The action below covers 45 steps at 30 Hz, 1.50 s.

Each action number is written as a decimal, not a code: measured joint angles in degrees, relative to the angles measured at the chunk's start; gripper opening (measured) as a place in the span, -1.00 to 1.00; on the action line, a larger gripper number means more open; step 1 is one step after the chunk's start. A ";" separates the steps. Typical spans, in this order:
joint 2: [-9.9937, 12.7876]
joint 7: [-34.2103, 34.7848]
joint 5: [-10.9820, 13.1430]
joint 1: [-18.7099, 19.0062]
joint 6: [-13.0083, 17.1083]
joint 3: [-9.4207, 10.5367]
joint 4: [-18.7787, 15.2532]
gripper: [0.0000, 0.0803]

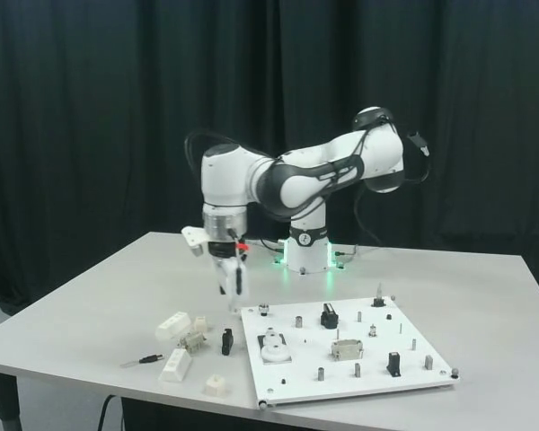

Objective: Remove BNC.

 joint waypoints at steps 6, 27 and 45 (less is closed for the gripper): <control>-0.58 3.42 0.00 4.40 -0.01 -0.01 -1.78 0.99; -1.07 19.89 -0.06 19.07 2.64 -0.03 -4.95 0.99; -1.14 38.46 -2.30 28.62 4.54 1.13 -5.21 0.99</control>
